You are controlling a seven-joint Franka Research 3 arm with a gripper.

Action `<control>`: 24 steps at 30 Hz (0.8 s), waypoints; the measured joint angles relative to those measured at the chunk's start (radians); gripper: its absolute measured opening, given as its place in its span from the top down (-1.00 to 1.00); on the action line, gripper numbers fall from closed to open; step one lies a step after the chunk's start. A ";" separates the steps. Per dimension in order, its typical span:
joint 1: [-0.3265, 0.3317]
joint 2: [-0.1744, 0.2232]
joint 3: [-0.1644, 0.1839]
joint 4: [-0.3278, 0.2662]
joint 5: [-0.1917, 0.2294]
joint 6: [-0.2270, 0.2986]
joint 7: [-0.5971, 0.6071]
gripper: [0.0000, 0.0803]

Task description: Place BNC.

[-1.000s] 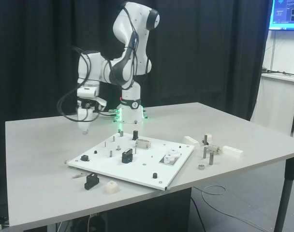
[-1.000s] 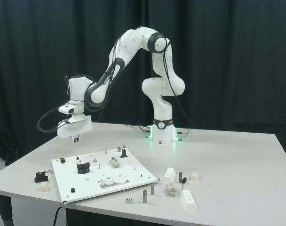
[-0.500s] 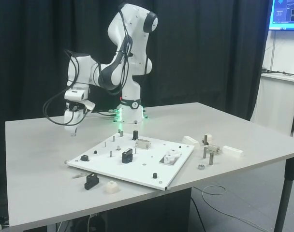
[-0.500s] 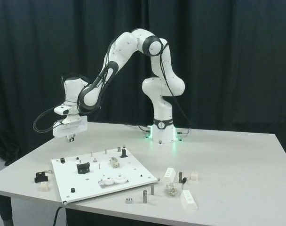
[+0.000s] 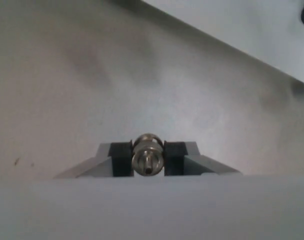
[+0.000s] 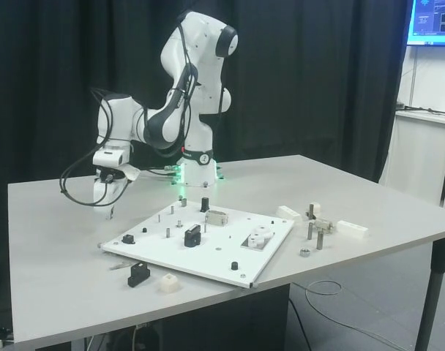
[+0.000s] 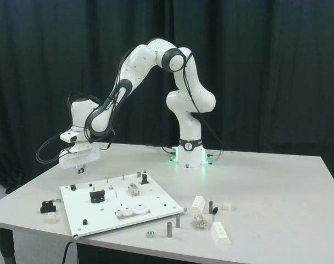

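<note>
We see our black-padded two-finger gripper (image 5: 148, 161) clamped on the small metal cylindrical BNC connector (image 5: 147, 156), which sits between the pads above the bare grey table (image 5: 92, 90). In the room views the gripper (image 7: 79, 170) hangs just beyond the far corner of the flat white square assembly board (image 7: 156, 204).

**Lighting and picture quality**

Room views — even overhead light, black curtain (image 7: 277, 66) dark, soft shadows under the white board (image 6: 208, 238). Green glow at the arm's base (image 6: 182, 183). Wrist view — blurred grey table (image 5: 92, 75); the BNC connector (image 5: 148, 155) alone is in focus.
</note>
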 joint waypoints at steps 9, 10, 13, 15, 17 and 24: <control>-0.049 0.035 0.045 0.032 0.037 -0.001 -0.018 0.68; -0.053 0.037 0.049 0.035 0.040 -0.001 -0.018 0.68; -0.063 0.043 0.060 0.040 0.052 -0.001 -0.018 0.68; -0.069 0.046 0.065 0.042 0.062 -0.001 -0.018 0.68; -0.075 0.048 0.071 0.044 0.070 -0.001 -0.018 0.68; -0.084 0.058 0.079 0.051 0.101 -0.001 -0.018 0.68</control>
